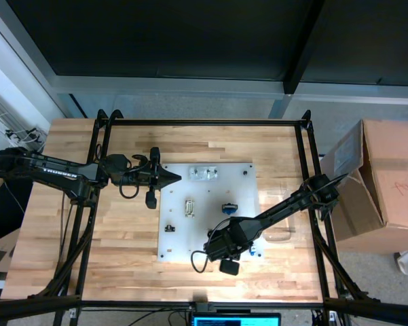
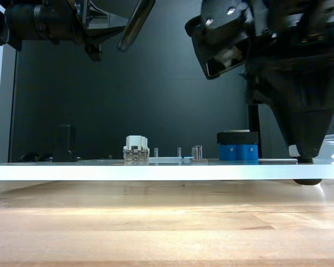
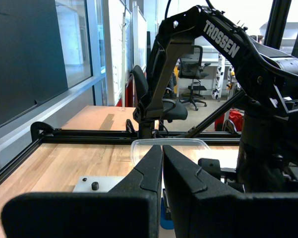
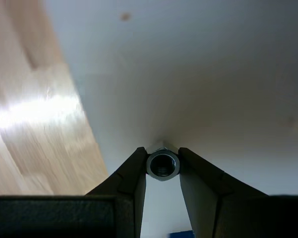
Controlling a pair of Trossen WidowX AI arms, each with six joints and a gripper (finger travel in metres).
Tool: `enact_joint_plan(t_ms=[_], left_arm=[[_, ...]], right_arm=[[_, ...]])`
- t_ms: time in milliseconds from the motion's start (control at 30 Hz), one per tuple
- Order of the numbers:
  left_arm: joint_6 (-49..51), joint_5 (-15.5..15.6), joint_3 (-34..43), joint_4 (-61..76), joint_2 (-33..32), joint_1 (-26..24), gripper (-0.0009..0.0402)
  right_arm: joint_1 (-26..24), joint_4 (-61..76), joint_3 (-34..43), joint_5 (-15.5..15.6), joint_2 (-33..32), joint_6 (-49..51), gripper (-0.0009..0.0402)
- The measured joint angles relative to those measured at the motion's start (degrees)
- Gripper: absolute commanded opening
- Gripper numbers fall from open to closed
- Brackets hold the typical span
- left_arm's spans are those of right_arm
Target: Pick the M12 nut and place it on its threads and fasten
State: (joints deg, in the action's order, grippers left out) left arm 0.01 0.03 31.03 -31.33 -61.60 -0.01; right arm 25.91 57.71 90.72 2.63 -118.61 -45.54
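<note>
The small silver nut [image 4: 162, 164] is clamped between the fingertips of my right gripper [image 4: 162, 161], its bore facing the wrist camera. It is held just over the white board [image 4: 213, 74]. In the low view the right gripper [image 2: 306, 158] points straight down, its tip touching the board [image 2: 155, 171] near the near right edge. The black stud is hidden by the gripper, so I cannot tell whether the nut is on its stud. My left gripper [image 1: 171, 178] hovers high over the board's far left edge, shut with nothing in it.
A clear tray [image 1: 280, 232] lies just right of the board. On the board [image 1: 210, 238] stand a blue-and-black block [image 2: 237, 146], a white connector [image 2: 135, 151] and small silver posts [image 2: 197, 152]. A cardboard box [image 1: 373, 183] stands off the table's right side.
</note>
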Motion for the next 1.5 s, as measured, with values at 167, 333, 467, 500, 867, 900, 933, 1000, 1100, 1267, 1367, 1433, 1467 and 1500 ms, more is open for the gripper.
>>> enact_joint_plan(t_ms=[167,333,467,500,867,900,933,1000,1100,1267,1367,1433,1467,1500], left_arm=[[0.0,0.0,0.0,0.0,0.0,0.0,0.0],[0.0,0.0,0.0,0.0,0.0,0.0,0.0],[0.0,0.0,0.0,0.0,0.0,0.0,0.0],[0.0,0.0,0.0,0.0,0.0,0.0,0.0],[0.0,0.0,0.0,0.0,0.0,0.0,0.0],[0.0,0.0,0.0,0.0,0.0,0.0,0.0],[0.0,0.0,0.0,0.0,0.0,0.0,0.0],[0.0,0.0,0.0,0.0,0.0,0.0,0.0],[0.0,0.0,0.0,0.0,0.0,0.0,0.0],[0.0,0.0,0.0,0.0,0.0,0.0,0.0],[0.0,0.0,0.0,0.0,0.0,0.0,0.0],[0.0,0.0,0.0,0.0,0.0,0.0,0.0],[0.0,0.0,0.0,0.0,0.0,0.0,0.0],[0.0,0.0,0.0,0.0,0.0,0.0,0.0]], right_arm=[[0.1,-0.1,0.0,0.0,0.0,-20.0,0.0007],[0.1,-0.2,0.0,0.0,0.0,-36.5,0.0007],[0.2,-0.3,0.0,0.0,0.0,-49.7,0.0007],[0.2,-0.3,0.0,-0.1,0.0,-53.1,0.0007],[0.5,-0.5,0.0,-2.9,0.0,-75.6,0.0007],[0.5,-0.5,0.0,-3.8,0.0,-76.0,0.0007],[0.5,-0.5,0.0,-4.5,0.0,-76.3,0.0007],[0.6,-0.7,0.0,-5.6,0.0,-78.3,0.0007],[0.6,-1.0,0.0,-6.6,0.0,-85.3,0.0007],[0.7,-1.2,0.0,-7.6,0.0,-96.0,0.0007],[0.7,-1.0,0.1,-7.7,0.0,-102.6,0.0007],[0.7,-1.0,0.1,-7.7,0.0,-107.5,0.0007],[0.7,-0.9,0.1,-7.7,0.0,-110.6,0.0007],[0.8,-0.9,0.1,-7.8,0.0,-113.8,0.0007]])
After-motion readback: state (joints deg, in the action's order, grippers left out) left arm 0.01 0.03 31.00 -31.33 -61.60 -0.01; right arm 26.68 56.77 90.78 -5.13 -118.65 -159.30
